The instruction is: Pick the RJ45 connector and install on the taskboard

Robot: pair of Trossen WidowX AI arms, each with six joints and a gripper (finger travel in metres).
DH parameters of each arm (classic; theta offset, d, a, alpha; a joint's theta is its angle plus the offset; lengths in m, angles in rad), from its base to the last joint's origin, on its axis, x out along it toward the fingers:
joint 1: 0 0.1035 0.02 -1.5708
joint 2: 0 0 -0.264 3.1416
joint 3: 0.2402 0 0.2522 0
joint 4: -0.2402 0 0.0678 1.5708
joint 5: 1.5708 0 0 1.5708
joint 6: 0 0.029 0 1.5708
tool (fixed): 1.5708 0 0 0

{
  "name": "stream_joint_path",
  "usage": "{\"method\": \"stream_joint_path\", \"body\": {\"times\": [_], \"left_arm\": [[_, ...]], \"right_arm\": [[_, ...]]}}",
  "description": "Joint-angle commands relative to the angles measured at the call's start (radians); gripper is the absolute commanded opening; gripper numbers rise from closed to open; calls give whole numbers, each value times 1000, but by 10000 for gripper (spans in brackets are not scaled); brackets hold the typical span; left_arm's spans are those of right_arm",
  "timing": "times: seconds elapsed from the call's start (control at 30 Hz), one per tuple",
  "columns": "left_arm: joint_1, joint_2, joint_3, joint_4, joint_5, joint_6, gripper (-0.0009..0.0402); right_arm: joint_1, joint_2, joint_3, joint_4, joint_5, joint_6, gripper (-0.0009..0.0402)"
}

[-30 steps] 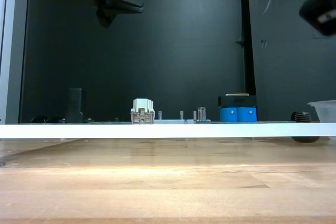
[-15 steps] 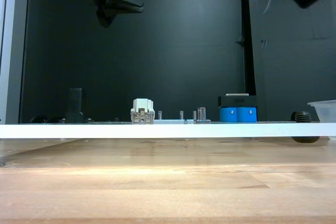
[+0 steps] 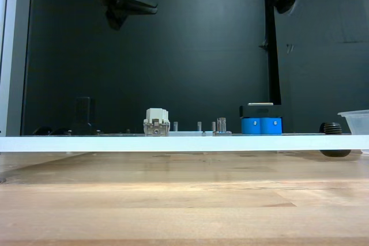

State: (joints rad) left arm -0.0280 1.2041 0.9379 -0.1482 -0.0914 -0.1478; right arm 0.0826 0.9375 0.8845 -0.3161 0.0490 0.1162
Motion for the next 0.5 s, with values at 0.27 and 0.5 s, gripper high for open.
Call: {"method": "stream_joint_path", "body": {"times": [0.27,0.5], "left_arm": [[0,0,0,134,-3,8,65],[1,-16,0,161,-58,27,59]], "right_arm": [[-92,-2,-92,268,-79,-27,-1],[-167,-11,-220,531,-124,10,0]]}}
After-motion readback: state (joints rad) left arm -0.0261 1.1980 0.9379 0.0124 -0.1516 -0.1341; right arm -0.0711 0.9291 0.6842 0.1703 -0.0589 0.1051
